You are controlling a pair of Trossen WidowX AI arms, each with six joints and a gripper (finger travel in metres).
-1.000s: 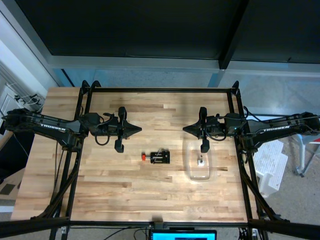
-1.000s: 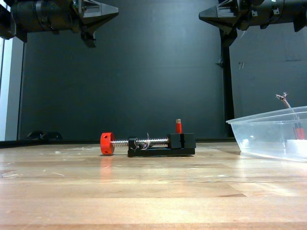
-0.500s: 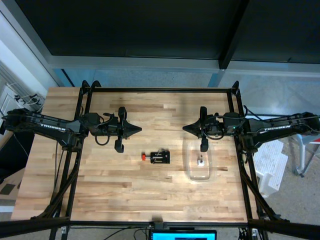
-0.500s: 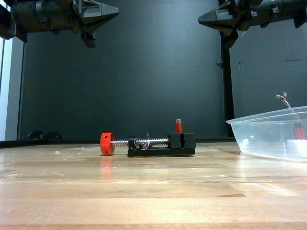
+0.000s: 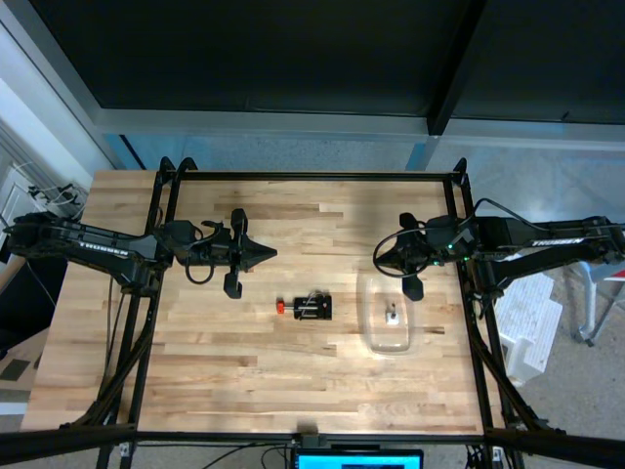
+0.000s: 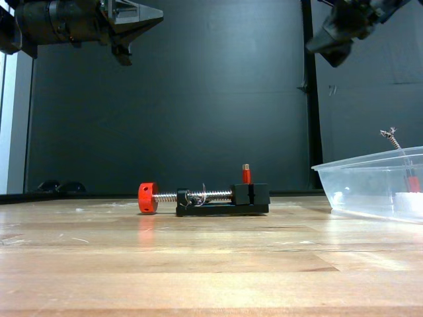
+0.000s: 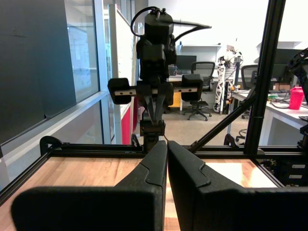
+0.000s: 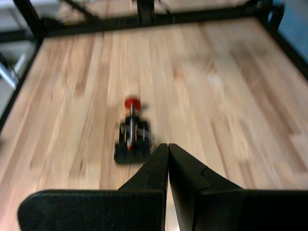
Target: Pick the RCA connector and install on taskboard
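RCA connector [image 5: 391, 315] barely discernible inside clear tray [image 5: 385, 349]; left gripper [image 5: 272, 254] pinched closed, level, aloft; right gripper [image 5: 378, 261] closed, near tray, angled down toward taskboard [image 5: 312, 308].

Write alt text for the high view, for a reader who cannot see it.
Two black arms reach inward over a wooden table, grippers shut: the left gripper beyond and left of the central taskboard, the right gripper near the far end of a clear tray. The RCA connector lies in that tray.

The taskboard [image 8: 131, 137] looks blurred in the right wrist view
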